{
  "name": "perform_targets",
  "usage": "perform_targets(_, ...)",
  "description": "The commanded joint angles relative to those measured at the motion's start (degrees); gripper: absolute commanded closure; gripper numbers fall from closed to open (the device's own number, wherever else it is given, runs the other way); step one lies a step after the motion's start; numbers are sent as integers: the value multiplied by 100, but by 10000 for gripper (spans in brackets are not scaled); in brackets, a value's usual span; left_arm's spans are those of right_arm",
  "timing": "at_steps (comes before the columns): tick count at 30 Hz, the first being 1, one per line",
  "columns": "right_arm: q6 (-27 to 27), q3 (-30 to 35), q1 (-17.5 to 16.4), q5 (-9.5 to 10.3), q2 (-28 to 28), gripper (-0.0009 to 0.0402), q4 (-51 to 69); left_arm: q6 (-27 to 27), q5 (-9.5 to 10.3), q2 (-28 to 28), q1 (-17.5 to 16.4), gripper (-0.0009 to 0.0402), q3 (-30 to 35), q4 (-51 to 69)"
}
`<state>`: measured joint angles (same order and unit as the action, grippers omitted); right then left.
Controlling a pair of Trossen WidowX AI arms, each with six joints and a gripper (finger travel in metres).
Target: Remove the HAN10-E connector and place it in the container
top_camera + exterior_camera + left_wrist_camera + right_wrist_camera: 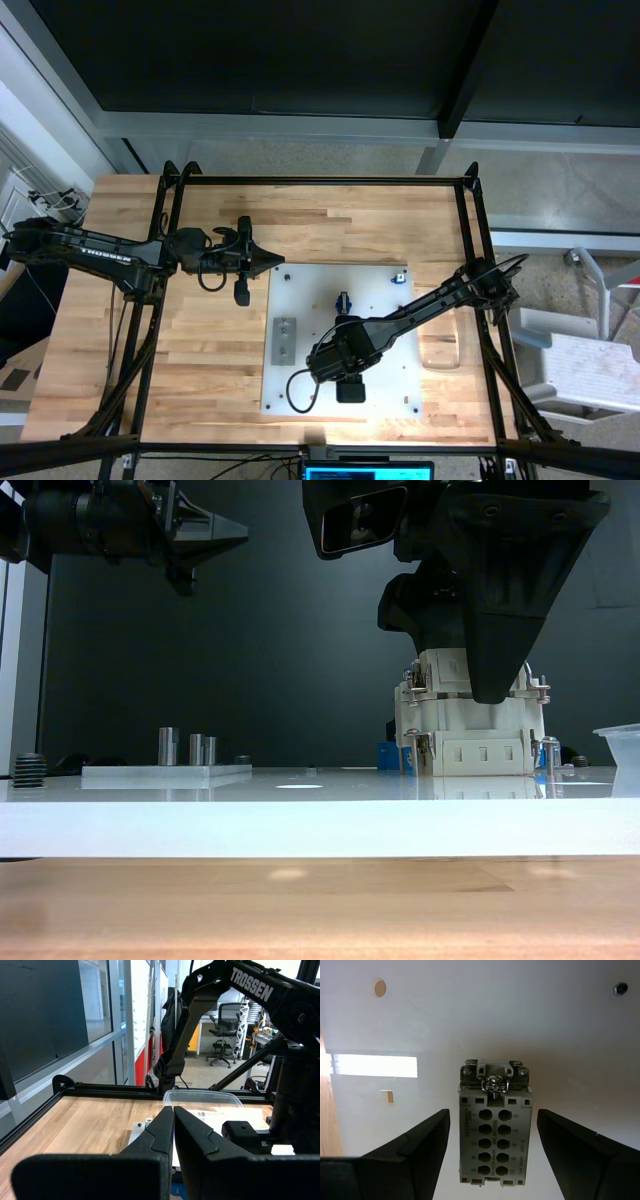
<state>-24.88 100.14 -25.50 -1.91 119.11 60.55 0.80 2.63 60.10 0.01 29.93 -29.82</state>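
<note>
Butcher-block counter [200, 340] with a white task board [390, 300]: right gripper [493, 1112] poised over the HAN10-E connector [494, 1132].
The connector stands seated on the board near its near edge, and the clear container [202, 1091] waits beside the board's right edge. The right fingers [420, 1140] are spread wide and flank the connector's long sides with a gap on each, so nothing is held. The grip looks best made centred and low on the body, closing squarely, then lifting straight up. The left gripper [272, 263] hangs by the board's far-left corner, fingers together and empty.
</note>
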Motion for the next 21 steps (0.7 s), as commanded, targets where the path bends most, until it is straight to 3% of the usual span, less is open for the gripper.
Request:
perform_targets(1,33,7,0,-2,-7,172,-11,0,0,0,-2,393,2,-2)
perform_targets(14,33,7,-2,0,-9,306,-48,0,0,0,-2,393,2,-4)
perform_targets(21,33,24,-2,0,-20,347,-68,0,0,0,-2,393,2,-4)
